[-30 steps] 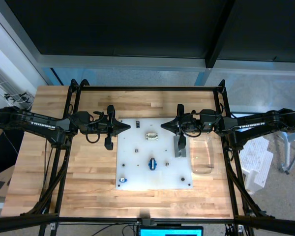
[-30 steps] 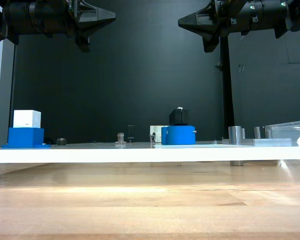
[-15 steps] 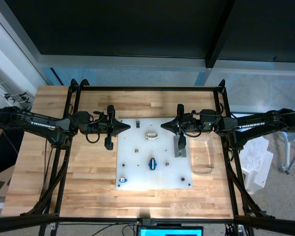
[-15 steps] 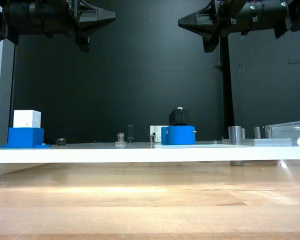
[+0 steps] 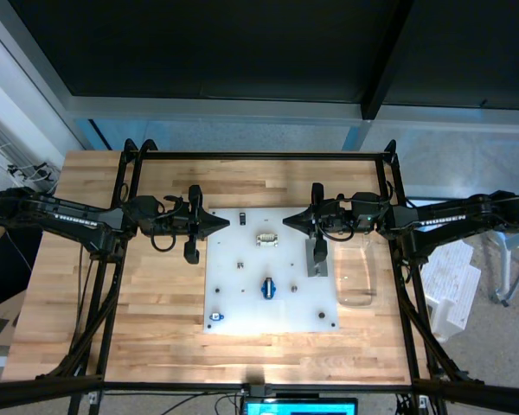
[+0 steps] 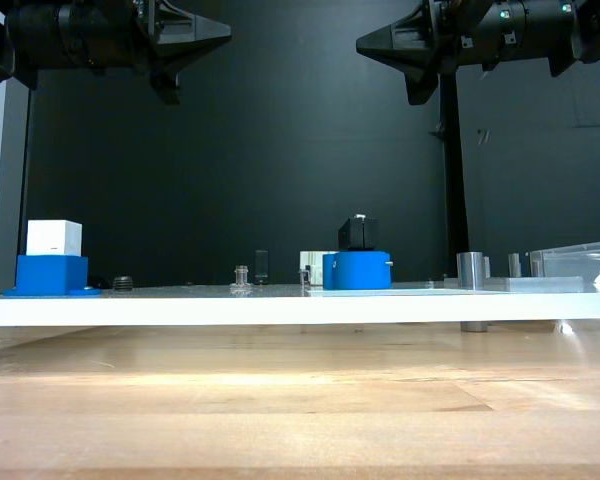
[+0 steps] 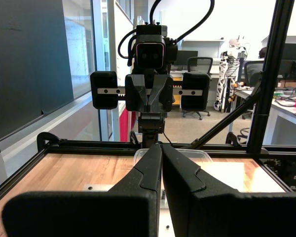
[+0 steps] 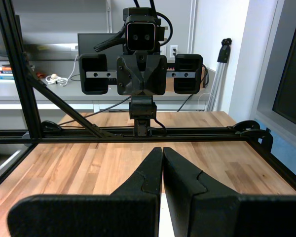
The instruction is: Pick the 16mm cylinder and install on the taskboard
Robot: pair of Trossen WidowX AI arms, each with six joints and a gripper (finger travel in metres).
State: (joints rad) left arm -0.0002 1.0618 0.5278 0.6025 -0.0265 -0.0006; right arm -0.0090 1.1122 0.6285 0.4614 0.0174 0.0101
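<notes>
Nothing has moved: left gripper [image 5: 227,223] and right gripper [image 5: 285,221] hover over the white board's [image 5: 242,294] far edge, fingers pressed together. The cylinder [image 5: 294,288] stands nearer, beside the blue fitting [image 5: 267,288], well apart from both.

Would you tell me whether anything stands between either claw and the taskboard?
Nothing visible does: the left claw and right claw, both shut, hang high above the taskboard, over its far half, with only air beneath their tips.

Matt plastic taskboard [image 5: 242,298], wooden table [image 5: 156,303]
</notes>
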